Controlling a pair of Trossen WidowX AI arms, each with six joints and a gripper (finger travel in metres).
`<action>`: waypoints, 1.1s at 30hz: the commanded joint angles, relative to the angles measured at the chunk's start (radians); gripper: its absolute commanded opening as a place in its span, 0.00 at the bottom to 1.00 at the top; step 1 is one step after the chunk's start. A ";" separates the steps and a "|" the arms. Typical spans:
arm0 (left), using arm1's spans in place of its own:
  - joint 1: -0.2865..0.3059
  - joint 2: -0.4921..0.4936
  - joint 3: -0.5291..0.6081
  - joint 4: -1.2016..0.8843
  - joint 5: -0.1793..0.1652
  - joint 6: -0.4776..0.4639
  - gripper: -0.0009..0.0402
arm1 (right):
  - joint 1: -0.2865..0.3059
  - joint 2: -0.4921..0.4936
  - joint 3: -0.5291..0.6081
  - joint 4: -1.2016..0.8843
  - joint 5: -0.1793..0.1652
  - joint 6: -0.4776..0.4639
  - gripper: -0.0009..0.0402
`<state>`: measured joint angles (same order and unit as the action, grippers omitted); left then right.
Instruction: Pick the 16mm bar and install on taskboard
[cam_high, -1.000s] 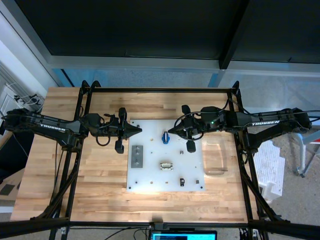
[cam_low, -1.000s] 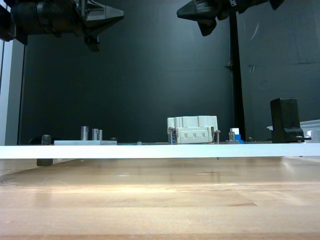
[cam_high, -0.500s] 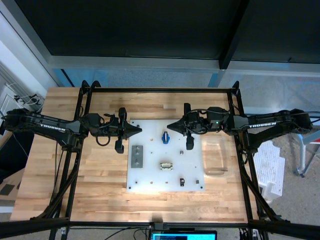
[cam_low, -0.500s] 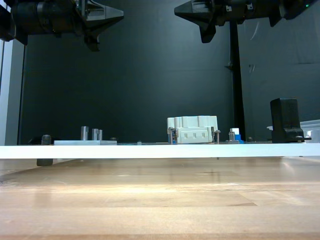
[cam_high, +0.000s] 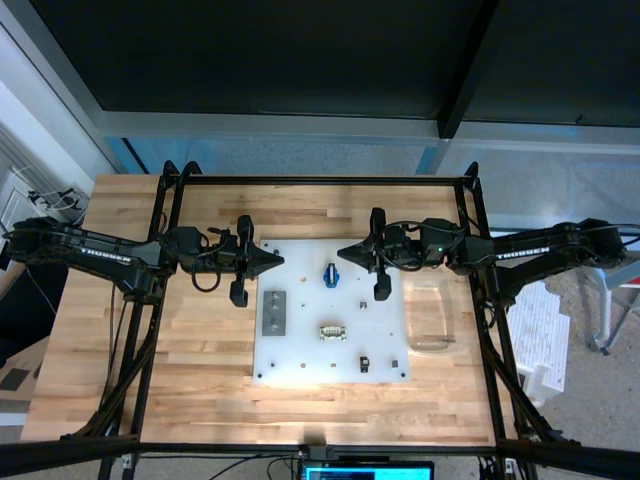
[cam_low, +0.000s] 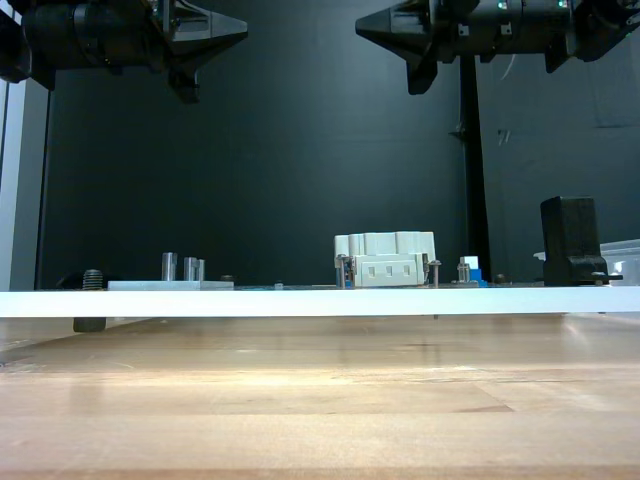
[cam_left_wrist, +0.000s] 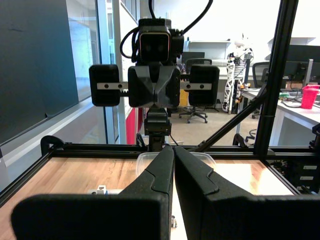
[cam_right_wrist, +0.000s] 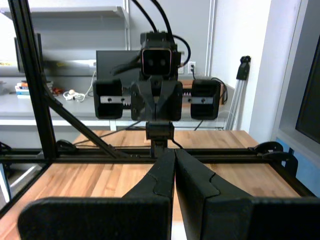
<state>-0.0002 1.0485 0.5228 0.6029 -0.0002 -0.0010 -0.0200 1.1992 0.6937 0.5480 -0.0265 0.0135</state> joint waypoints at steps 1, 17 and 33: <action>0.000 0.000 0.000 0.000 0.000 0.000 0.02 | 0.000 0.001 -0.007 0.009 0.000 -0.004 0.02; 0.000 0.000 0.000 0.000 0.000 0.000 0.02 | 0.000 0.000 -0.019 0.014 -0.001 -0.003 0.02; 0.000 0.000 0.000 0.000 0.000 0.000 0.02 | 0.000 0.000 -0.018 0.014 0.000 -0.029 0.02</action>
<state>-0.0002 1.0489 0.5228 0.6029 -0.0002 -0.0010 -0.0200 1.1992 0.6746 0.5621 -0.0273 -0.0116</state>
